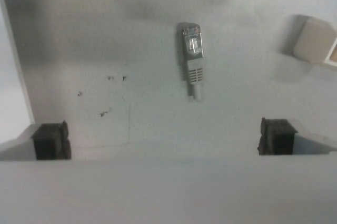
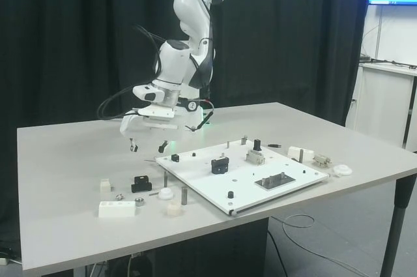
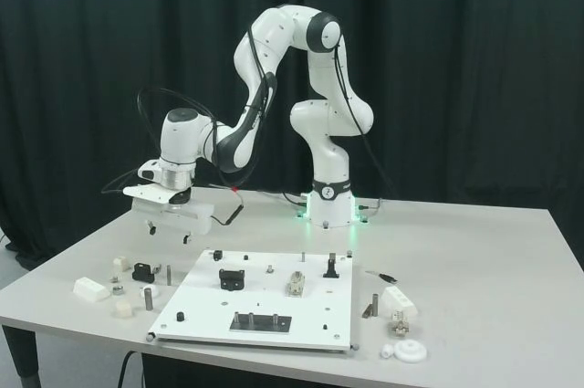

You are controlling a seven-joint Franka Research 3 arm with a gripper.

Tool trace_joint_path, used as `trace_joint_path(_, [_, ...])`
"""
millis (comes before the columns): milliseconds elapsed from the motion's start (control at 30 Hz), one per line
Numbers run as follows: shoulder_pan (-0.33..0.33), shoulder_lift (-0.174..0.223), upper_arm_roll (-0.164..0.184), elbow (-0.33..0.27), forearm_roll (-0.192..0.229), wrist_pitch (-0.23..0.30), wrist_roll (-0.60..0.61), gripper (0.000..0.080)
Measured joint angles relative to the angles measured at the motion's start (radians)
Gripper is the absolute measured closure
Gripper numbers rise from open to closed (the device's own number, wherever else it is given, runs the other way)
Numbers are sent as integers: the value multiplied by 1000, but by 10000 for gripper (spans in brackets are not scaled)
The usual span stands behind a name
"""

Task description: Remove round peg 2.

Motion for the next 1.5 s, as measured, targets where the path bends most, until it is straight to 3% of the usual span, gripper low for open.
trace_joint_path(867, [-3, 13, 17, 45, 0, -50, 0, 3])
trace_joint_path(1500, [-3, 13, 41, 92, 39, -99, 0, 3])
